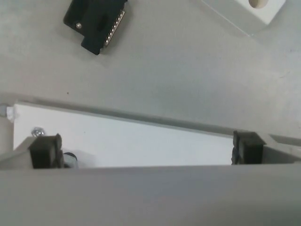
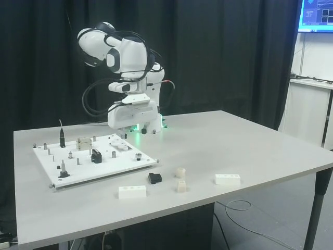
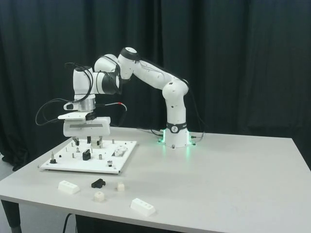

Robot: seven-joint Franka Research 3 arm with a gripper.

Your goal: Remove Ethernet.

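Note:
The white board (image 2: 104, 166) (image 3: 99, 164) (image 1: 141, 141) lies on the grey table and carries several small parts. A black plug (image 2: 96, 155) (image 3: 86, 155) is seated near its middle; I cannot tell whether it is the Ethernet one. My gripper (image 2: 124, 136) (image 3: 89, 141) (image 1: 146, 149) hangs open a little above the board's far side, behind that plug, with nothing between its black fingertips (image 1: 44, 150). The plug does not show in the wrist view.
A loose black connector with a row of pins (image 1: 96, 23) (image 2: 154, 178) (image 3: 98, 183) lies on the table off the board. White blocks (image 2: 132, 191) (image 2: 227, 179) (image 3: 143, 207) and small white pieces (image 2: 181, 186) (image 3: 99, 196) sit near the front edge. Pegs stand on the board.

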